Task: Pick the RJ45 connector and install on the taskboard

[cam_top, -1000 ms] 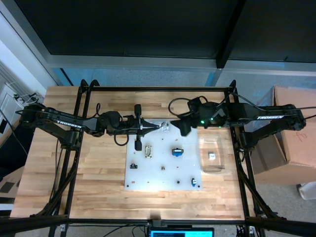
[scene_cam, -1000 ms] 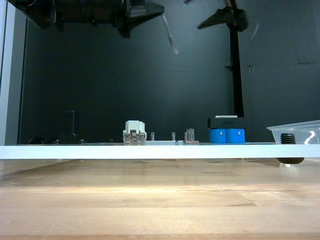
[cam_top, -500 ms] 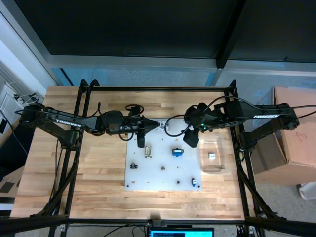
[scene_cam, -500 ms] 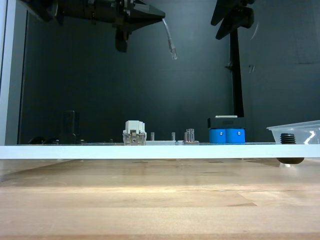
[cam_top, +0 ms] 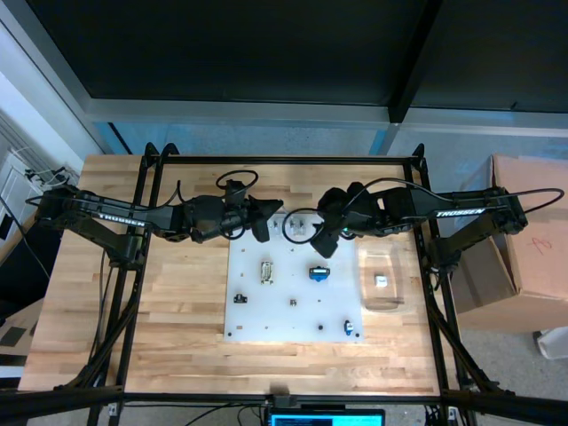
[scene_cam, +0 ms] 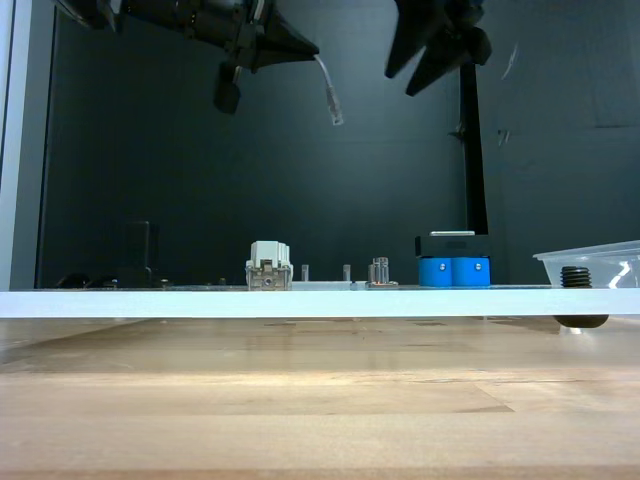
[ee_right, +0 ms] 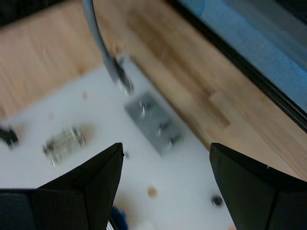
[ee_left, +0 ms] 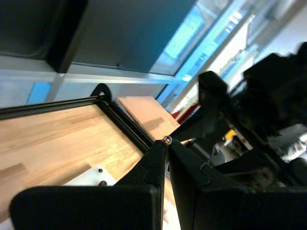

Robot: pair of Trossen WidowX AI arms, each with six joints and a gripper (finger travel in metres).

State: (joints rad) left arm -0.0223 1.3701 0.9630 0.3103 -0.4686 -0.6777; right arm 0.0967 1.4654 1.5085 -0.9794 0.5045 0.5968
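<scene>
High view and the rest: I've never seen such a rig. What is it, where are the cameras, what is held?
Two robot arms stand at the edges of a wooden table and reach over a white task board. The high view looks down from above, the low view level along the table; each arm carries one camera. The left end effector, high above the board, is shut on the cable of the RJ45 connector, which hangs free. The right end effector hovers beside it, open and empty. Small fittings sit on the board; a clear tray lies to its right.
</scene>
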